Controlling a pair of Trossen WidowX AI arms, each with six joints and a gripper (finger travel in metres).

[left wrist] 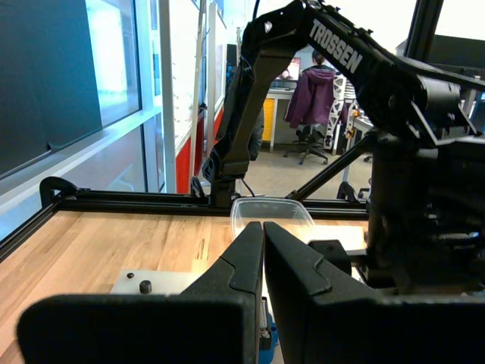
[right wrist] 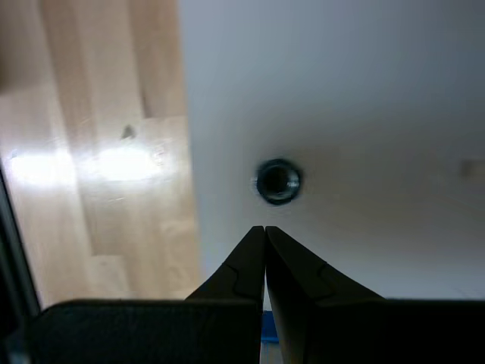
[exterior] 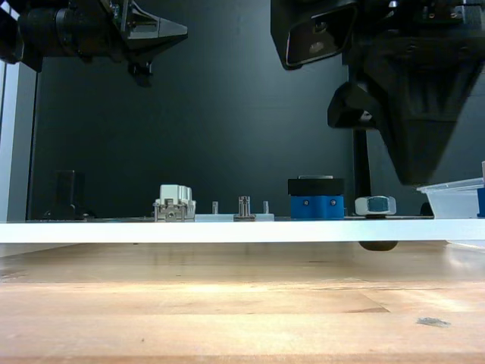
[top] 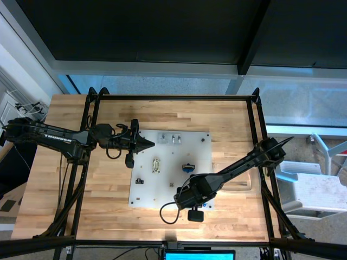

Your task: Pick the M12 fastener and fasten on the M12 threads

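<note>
Both jaws of the right gripper (right wrist: 265,227) are pressed together with nothing between them, their matte black wedges tapering to a point just short of the M12 nut (right wrist: 278,180) and not touching it. That nut, a small silver hexagon with a dark bore, sits on the smooth white board (right wrist: 364,91) near its edge; whether it is on its stud I cannot tell. Pale, grained wood of the table (right wrist: 114,152) lies beside the board. The left gripper (left wrist: 263,225), jaws likewise pressed together, hangs above the board's far left side.
</note>
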